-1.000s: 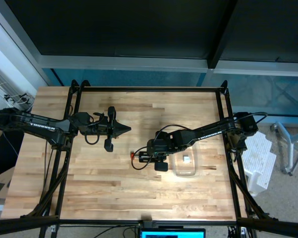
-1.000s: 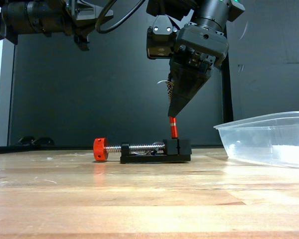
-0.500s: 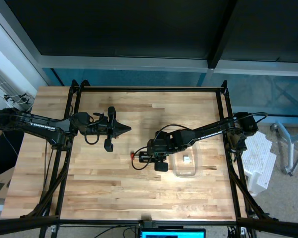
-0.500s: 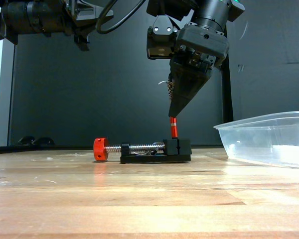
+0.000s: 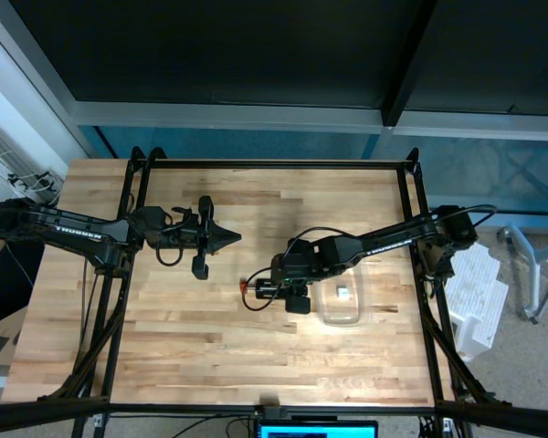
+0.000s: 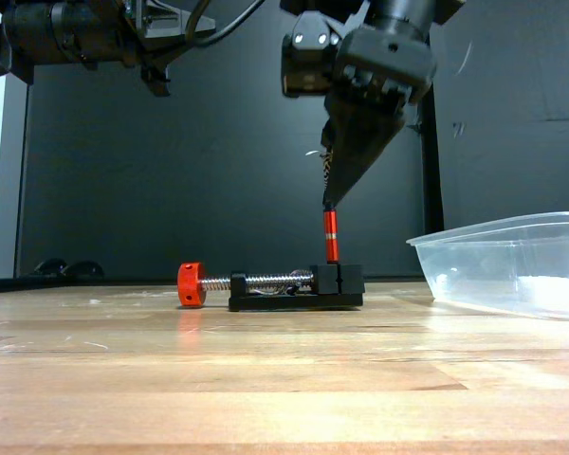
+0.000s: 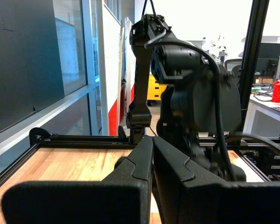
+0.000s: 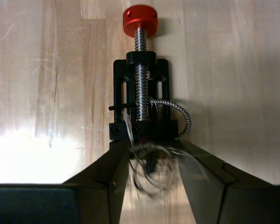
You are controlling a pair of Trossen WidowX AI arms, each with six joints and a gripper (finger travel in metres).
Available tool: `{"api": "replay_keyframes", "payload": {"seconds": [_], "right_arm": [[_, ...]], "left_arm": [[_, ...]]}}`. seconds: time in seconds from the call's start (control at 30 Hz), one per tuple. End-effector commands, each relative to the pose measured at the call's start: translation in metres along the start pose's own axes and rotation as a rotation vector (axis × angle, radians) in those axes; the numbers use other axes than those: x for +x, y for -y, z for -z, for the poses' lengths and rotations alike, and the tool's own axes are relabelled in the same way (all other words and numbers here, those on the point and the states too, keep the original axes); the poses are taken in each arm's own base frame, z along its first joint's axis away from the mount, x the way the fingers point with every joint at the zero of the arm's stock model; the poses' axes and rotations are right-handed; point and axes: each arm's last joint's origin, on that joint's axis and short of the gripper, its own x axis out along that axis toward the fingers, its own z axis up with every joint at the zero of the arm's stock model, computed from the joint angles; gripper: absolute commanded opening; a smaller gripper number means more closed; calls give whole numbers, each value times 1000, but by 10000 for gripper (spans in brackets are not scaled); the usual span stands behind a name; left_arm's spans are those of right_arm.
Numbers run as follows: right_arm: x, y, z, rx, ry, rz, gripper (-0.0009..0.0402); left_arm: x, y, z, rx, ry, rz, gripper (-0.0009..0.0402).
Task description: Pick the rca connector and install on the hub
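the slim red rca connector [image 6: 330,237] with a silvery band stands upright in the right end block of the hub [image 6: 296,287], a small black rectangular frame that lies on the pale wooden table [image 5: 210,347] near its middle. a silvery threaded screw [image 6: 261,281] runs left from that block to a round red knob [image 6: 190,283] at the hub's left end.

the right gripper [image 6: 330,199] points straight down directly above the connector, and its tip hangs at the connector's top end; whether it touches cannot be told. in the right wrist view its two black fingers [image 8: 113,170] stand a little apart with a narrow gap between them. they frame the hub's [image 8: 140,102] near end, where a thin braided wire [image 8: 181,116] loops out and loose frayed strands blur the gap.

to the right of the hub, just beside it, sits a clear plastic tray [image 5: 338,323] with a small white piece [image 5: 343,292] inside.

the left gripper [image 5: 230,238] hangs above the table well to the left and far of the hub, pointing right. its fingers are pressed together on nothing in the left wrist view [image 7: 151,140].
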Motion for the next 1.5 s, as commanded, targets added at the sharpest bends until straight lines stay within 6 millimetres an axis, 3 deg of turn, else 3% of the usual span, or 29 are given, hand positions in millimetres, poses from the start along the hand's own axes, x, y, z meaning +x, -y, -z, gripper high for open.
{"api": "replay_keyframes", "payload": {"seconds": [0.03, 0.33, 0.6, 0.93, 1.17, 1.5], "right_arm": [[-9, 1, 2, -2, 2, 1, 168], [-29, 4, 15, -4, 30, -6, 206], [-39, 7, 28, -5, 44, -10, 204], [-51, 8, 27, -26, 109, -25, 202], [-81, 24, 37, -8, 336, -41, 154], [-110, 38, 58, -4, 691, -10, 43]], "left_arm": [[0, 0, 0, 0, 0, 0, 0], [0, 0, 0, 0, 1, 0, 0], [0, 0, 0, 0, 0, 0, 0], [0, 0, 0, 0, 0, 0, 0], [0, 0, 0, 0, 0, 0, 0], [0, 0, 0, 0, 0, 0, 0]]}}
